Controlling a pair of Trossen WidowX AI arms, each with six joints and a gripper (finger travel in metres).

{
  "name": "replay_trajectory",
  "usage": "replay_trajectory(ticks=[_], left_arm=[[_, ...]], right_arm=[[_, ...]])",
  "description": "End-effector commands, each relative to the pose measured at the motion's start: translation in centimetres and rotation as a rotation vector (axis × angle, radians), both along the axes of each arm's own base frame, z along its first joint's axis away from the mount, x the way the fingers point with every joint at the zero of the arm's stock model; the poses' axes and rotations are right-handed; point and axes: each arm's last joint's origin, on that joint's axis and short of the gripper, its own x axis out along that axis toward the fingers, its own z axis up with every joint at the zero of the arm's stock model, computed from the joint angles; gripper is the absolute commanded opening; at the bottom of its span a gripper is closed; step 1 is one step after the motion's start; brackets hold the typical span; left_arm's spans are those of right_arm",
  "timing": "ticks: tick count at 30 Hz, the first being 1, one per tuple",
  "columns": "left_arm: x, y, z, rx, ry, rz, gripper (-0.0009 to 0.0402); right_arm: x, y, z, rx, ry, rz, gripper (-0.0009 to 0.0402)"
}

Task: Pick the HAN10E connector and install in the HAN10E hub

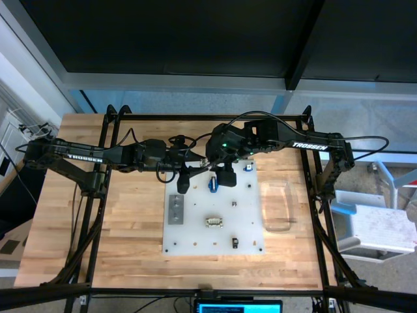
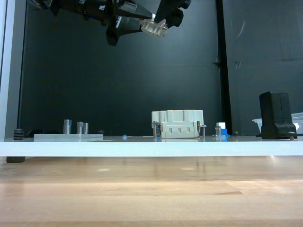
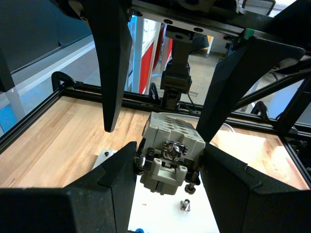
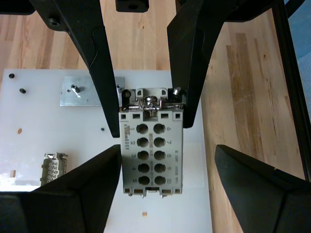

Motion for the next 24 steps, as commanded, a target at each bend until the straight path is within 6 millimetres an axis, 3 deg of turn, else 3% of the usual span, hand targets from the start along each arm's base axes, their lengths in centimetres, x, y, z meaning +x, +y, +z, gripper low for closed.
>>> replay_trajectory(ticks=[1, 16, 24], left_arm=[[0.04, 0.0, 0.1, -0.001, -0.01, 0.0, 0.0101], [0.08, 0.0, 0.25, -0.002, -0.026, 0.0, 0.0102], [0.07, -0.02, 0.24, -0.003, -0.025, -0.005, 0.011]], right_arm=[[0.14, 0.01, 0.02, -0.002, -0.014, 0.002, 0.0243], [0.16, 0.02, -0.17, -0.011, -0.006, 0.015, 0.0112], [0.16, 0.04, -0.18, -0.012, -0.004, 0.017, 0.0066]])
